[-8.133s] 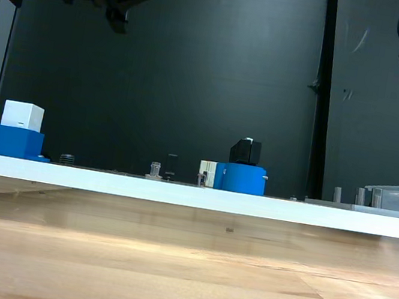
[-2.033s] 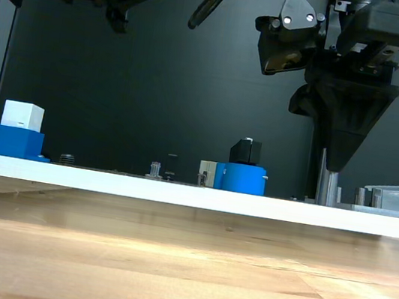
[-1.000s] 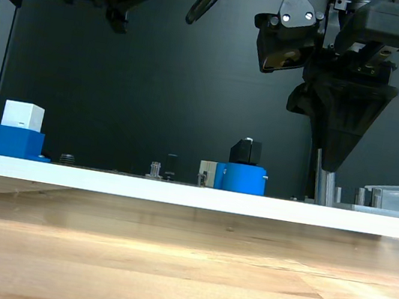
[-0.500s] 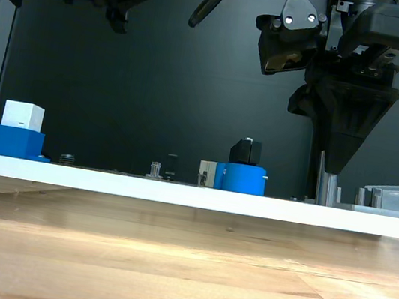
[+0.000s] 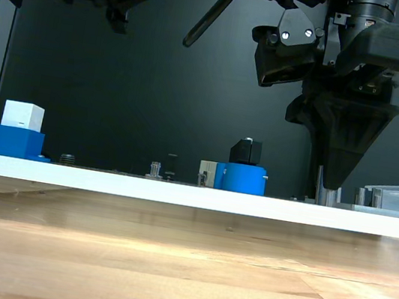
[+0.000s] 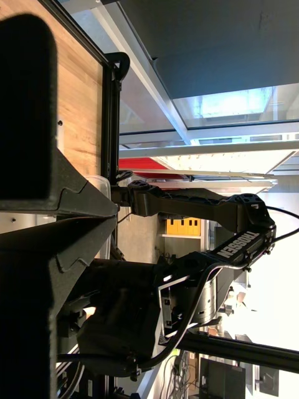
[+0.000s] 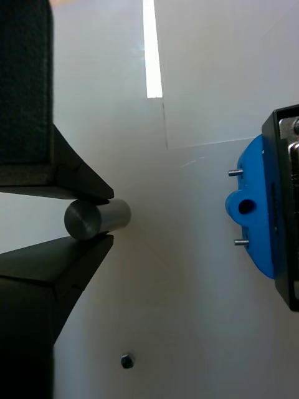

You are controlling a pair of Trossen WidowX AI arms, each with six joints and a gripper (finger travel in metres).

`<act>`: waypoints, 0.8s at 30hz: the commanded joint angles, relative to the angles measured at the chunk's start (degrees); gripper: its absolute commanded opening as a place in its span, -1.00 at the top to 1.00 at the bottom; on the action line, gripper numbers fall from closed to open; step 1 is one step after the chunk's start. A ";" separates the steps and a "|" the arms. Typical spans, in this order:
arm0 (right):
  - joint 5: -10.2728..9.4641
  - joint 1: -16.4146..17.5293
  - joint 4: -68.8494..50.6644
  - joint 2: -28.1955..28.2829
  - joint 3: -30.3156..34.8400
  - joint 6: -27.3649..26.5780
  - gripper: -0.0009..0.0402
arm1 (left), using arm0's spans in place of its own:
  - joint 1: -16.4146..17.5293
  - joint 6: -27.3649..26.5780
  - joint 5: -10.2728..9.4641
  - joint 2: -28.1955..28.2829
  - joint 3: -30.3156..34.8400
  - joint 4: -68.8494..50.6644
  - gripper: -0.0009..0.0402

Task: Pick the 16mm cylinder and place it in the taskboard

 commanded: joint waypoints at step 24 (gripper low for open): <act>-0.02 0.15 0.44 0.26 0.04 -0.20 0.54 | 0.00 0.00 0.02 0.00 0.00 0.02 0.96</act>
